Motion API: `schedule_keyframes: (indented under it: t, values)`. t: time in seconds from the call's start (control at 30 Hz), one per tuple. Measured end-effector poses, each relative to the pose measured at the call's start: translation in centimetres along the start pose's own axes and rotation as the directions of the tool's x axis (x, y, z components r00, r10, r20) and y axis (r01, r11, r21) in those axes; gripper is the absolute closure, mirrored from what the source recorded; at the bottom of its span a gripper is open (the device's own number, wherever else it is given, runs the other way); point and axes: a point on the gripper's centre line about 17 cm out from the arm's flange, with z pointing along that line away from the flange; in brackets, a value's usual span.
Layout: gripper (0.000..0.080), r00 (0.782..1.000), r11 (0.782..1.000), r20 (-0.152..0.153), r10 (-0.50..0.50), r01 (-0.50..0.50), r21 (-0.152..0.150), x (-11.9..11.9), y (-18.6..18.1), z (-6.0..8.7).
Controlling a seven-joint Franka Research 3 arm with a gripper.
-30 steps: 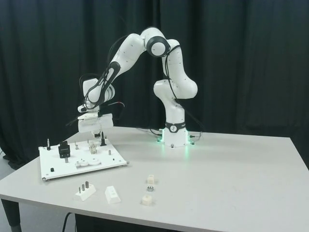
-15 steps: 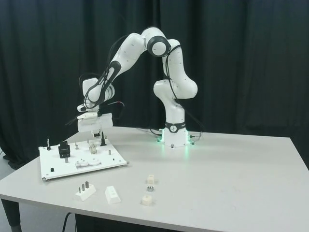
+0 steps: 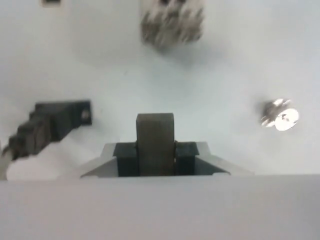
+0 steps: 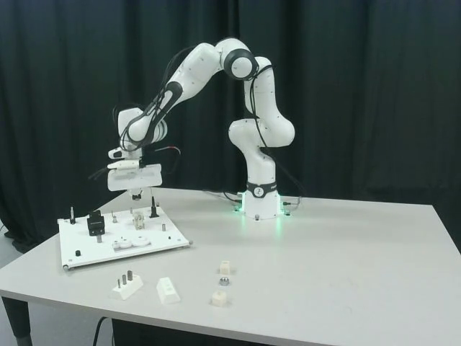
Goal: Place square peg 4.
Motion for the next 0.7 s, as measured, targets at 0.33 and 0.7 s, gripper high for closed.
schedule_keyframes:
  t: [0.33, 0.7]
  values:
    - [0.0653, 0.998, 0.999, -0.059, 0.026, -0.025, 0.022, 5.8, 2.7, -4.4]
    - [0.0653, 0.997, 0.998, -0.083, 0.007, -0.002, 0.058, 13.4, 3.6, -6.4]
